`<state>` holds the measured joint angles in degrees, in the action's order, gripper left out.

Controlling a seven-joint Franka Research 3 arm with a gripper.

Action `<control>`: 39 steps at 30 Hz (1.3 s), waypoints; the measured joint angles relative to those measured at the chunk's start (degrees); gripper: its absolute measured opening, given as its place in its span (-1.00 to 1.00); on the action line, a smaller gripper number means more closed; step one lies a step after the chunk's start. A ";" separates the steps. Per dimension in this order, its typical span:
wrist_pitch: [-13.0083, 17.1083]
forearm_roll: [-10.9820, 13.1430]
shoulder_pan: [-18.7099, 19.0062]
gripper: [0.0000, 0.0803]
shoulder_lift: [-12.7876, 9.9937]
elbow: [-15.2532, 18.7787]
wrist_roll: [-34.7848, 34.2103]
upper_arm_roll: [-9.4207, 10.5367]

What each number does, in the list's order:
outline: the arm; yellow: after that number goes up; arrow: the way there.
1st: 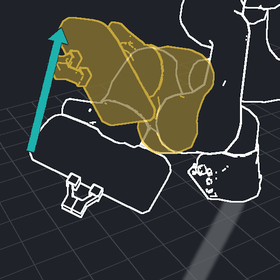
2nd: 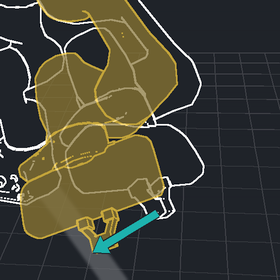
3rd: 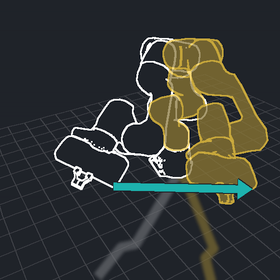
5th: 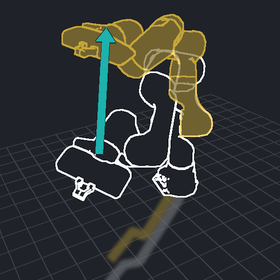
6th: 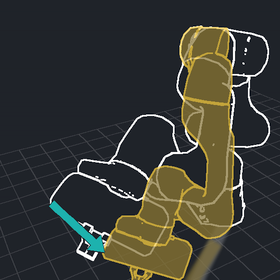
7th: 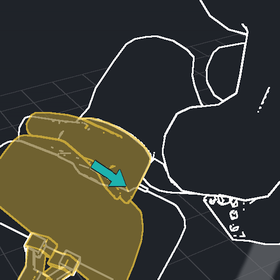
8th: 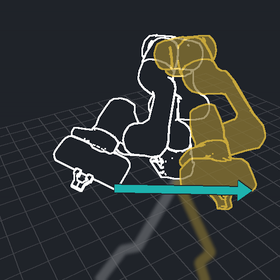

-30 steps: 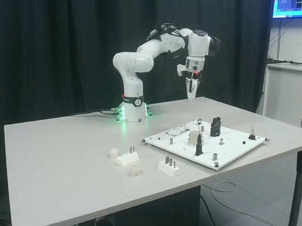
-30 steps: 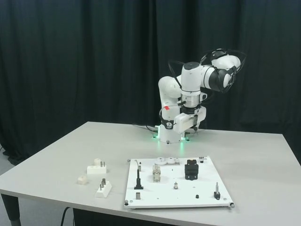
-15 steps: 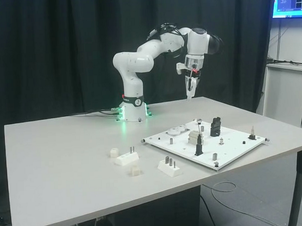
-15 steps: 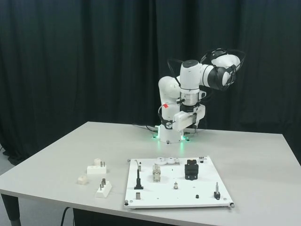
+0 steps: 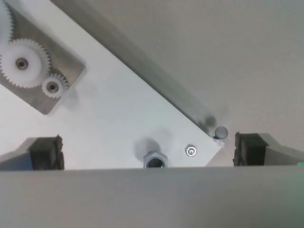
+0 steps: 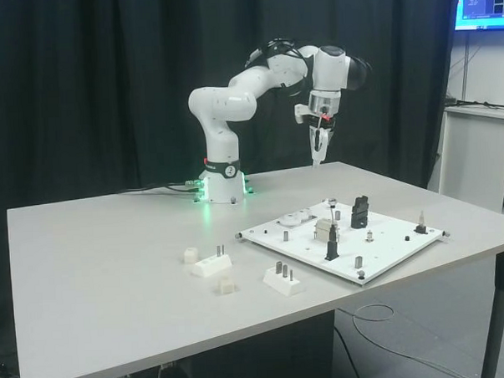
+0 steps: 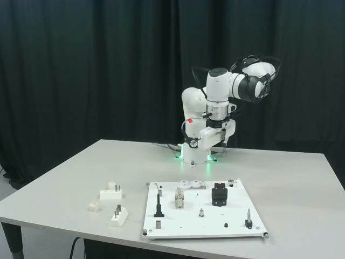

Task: Pick round peg 2.

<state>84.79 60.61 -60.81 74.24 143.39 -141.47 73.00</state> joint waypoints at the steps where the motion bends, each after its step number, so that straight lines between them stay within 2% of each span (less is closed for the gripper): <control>1: 0.00 0.00 0.00 0.99 0.00 -0.02 0.00 0.00; 39: 0.00 -0.42 -0.24 0.99 0.00 -0.13 0.17 -0.80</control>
<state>84.78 60.18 -61.05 74.24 143.26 -141.30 72.20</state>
